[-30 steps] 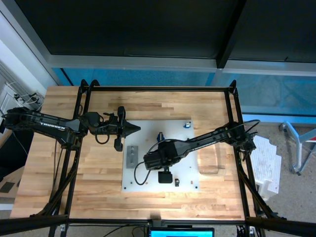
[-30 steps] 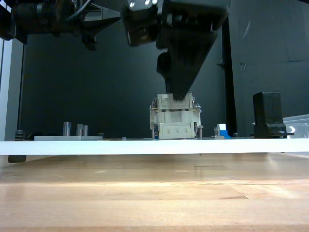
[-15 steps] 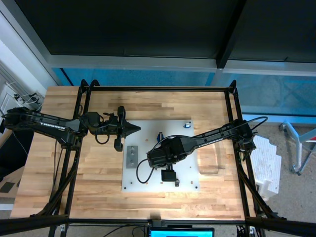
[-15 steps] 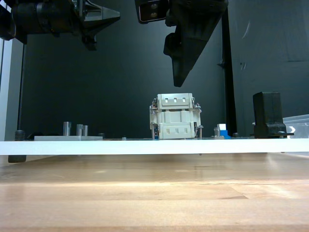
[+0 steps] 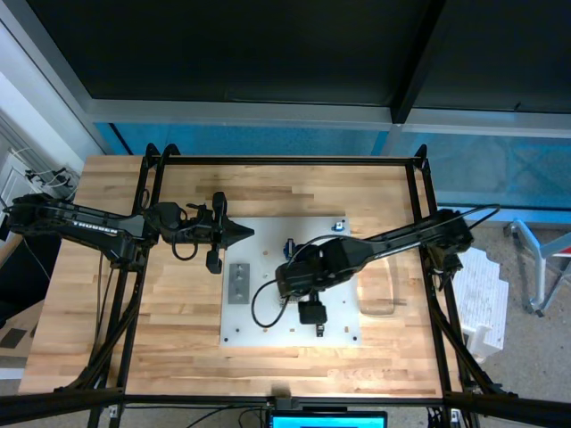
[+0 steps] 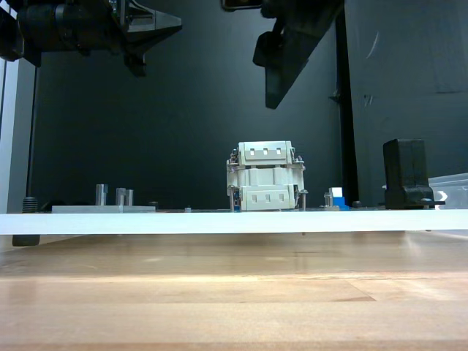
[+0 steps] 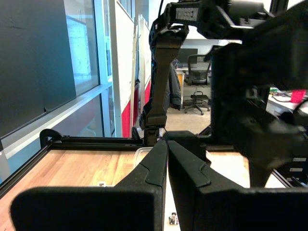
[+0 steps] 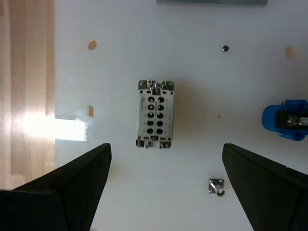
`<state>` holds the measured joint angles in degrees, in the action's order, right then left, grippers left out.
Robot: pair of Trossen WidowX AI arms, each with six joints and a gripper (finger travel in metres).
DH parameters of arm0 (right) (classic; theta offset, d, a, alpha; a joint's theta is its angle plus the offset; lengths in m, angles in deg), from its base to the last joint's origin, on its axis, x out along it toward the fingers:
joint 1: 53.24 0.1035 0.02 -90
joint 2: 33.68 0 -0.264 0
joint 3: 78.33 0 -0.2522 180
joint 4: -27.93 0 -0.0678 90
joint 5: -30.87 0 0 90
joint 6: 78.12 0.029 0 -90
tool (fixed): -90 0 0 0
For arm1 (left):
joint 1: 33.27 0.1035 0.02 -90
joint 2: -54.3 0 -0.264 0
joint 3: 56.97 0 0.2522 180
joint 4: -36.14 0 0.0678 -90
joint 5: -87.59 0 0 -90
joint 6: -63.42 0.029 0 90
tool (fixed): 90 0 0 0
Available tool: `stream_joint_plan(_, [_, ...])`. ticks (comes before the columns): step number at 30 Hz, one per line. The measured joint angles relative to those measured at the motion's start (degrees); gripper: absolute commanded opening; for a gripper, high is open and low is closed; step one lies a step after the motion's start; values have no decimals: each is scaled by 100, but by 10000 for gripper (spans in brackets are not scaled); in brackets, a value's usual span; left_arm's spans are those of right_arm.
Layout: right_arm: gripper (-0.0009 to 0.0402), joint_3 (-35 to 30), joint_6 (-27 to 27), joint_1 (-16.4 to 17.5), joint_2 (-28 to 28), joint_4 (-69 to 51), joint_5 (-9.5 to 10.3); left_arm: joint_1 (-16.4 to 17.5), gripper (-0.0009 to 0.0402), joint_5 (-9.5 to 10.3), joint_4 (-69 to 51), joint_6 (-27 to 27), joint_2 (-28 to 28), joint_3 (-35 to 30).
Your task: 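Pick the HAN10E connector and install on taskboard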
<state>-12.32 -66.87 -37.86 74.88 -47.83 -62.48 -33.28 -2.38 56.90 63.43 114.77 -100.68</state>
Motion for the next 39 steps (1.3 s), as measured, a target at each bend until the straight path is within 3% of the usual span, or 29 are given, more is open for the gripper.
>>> stream_joint_plan(9, [258, 1388, -262, -455, -1451, 872, -7, 0, 1, 0, -2, 0, 0, 0])
stream_joint_plan(24, [148, 2822, -1016, -1589, -3268, 1928, 55, 0, 1, -2, 0, 0, 2, 2])
stream_joint_plan(34, [30, 3735, -1097, -1757, -4164, 3333, 76, 0, 1, 0, 0, -2, 0, 2])
stream_joint_plan(37, [-3, 4083, -1084, -1792, -4385, 4048, 315, 0, 1, -2, -2, 0, 0, 0])
stream_joint_plan(39, [3, 4306, -1049, -1808, -4492, 4529, 361, 0, 1, -2, 0, -2, 0, 0])
